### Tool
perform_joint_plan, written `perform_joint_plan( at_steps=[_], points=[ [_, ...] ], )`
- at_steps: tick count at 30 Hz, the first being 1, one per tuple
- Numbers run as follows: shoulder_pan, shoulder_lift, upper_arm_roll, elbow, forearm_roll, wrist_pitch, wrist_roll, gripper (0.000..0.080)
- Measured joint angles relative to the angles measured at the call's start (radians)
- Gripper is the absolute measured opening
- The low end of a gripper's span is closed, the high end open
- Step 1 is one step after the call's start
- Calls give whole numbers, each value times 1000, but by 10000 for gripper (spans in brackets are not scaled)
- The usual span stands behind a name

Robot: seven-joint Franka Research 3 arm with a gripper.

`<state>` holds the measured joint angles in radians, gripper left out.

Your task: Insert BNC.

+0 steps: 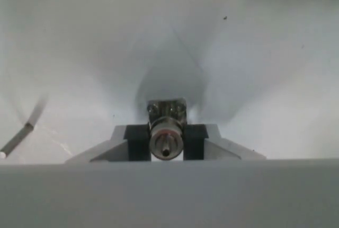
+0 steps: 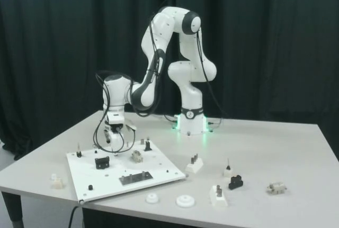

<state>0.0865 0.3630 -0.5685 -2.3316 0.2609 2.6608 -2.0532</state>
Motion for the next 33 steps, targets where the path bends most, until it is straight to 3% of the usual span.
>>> perform_joint_plan(
  at_steps=[16,33],
  points=[
    [-2,0,-2,-1,30,0,235,127],
    [-2,-4,-7,-11,118,10,397,127]
  ],
)
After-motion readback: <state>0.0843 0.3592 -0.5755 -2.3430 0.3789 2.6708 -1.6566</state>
